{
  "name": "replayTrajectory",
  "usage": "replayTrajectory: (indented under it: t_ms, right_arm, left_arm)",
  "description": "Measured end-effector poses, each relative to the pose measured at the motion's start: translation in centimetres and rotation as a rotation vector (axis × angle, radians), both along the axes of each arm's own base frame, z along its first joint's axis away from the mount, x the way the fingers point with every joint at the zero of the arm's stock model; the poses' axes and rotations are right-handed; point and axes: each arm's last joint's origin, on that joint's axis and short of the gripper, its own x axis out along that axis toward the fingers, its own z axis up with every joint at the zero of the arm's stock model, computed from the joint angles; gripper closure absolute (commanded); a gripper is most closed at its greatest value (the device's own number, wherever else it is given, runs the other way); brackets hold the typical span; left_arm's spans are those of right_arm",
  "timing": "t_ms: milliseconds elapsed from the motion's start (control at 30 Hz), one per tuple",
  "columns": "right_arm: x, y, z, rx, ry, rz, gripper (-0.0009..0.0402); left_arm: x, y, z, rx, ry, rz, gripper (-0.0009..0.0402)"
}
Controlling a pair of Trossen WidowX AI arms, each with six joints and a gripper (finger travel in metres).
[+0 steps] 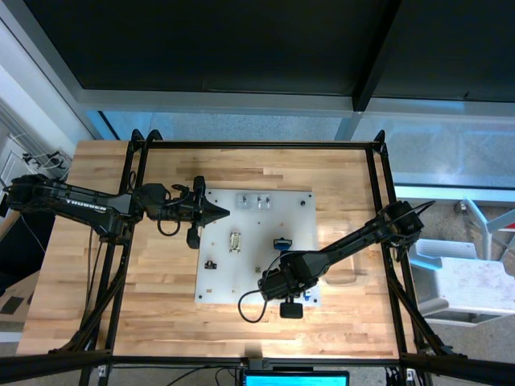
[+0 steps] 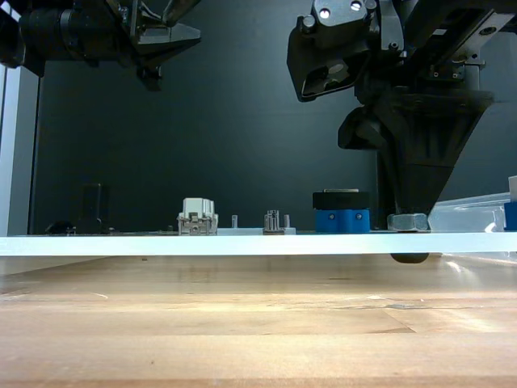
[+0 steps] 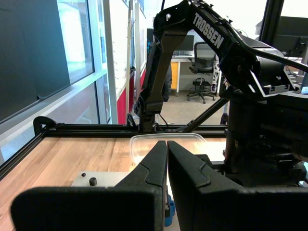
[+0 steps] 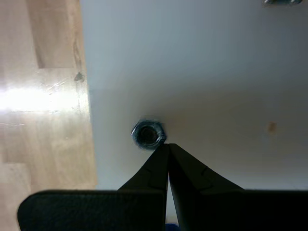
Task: Pick the M12 fastener and fasten on the M12 threads
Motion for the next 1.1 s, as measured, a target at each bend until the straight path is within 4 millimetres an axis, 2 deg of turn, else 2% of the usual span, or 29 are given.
replayTrajectory:
  t_ms: [133, 500, 867, 1100]
  right_arm:
    - [-0.3, 0.6, 0.2, 0.177, 0.068, 0.086, 0.0393]
    - [-0.7, 0.4, 1.4, 0.180, 0.054, 0.087, 0.0393]
    - [-0.7, -0.1, 2.6, 0.069, -0.032, 0.052, 0.0393]
    - [-0.4, -0.4, 1.1, -0.058, -0.042, -0.046, 0.0393]
  left_arm:
    - [0.0, 0.0, 0.0, 0.000, 0.000, 0.000, 0.0393]
    - [0.0, 0.0, 0.0, 0.000, 0.000, 0.000, 0.0393]
    - [0.0, 0.0, 0.0, 0.000, 0.000, 0.000, 0.0393]
    - [0.0, 0.0, 0.0, 0.000, 0.001, 0.000, 0.0393]
